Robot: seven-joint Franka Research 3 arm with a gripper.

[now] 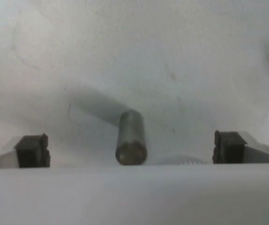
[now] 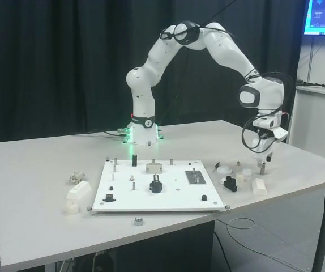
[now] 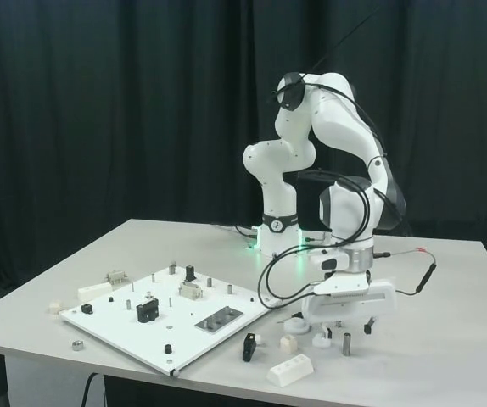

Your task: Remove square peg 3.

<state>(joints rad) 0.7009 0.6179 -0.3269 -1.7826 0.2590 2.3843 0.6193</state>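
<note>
1. Wrist view shows the peg (image 1: 131, 137) standing upright on the table (image 1: 172, 56), long axis vertical, midway between the two fingers (image 1: 32, 151).
2. Both room views place the peg (image 2: 261, 167) (image 3: 346, 343) off the board (image 2: 151, 192), near the table's right edge, among small white parts.
3. Pincer (image 1: 130, 150) is spread wide, released, touching nothing; it hangs just above the peg.
4. Whether the peg's section is square cannot be told.

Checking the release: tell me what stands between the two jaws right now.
In the wrist view, a grey peg stands upright on the table midway between the open jaws, touching neither. Bare table lies on each side of it.
</note>
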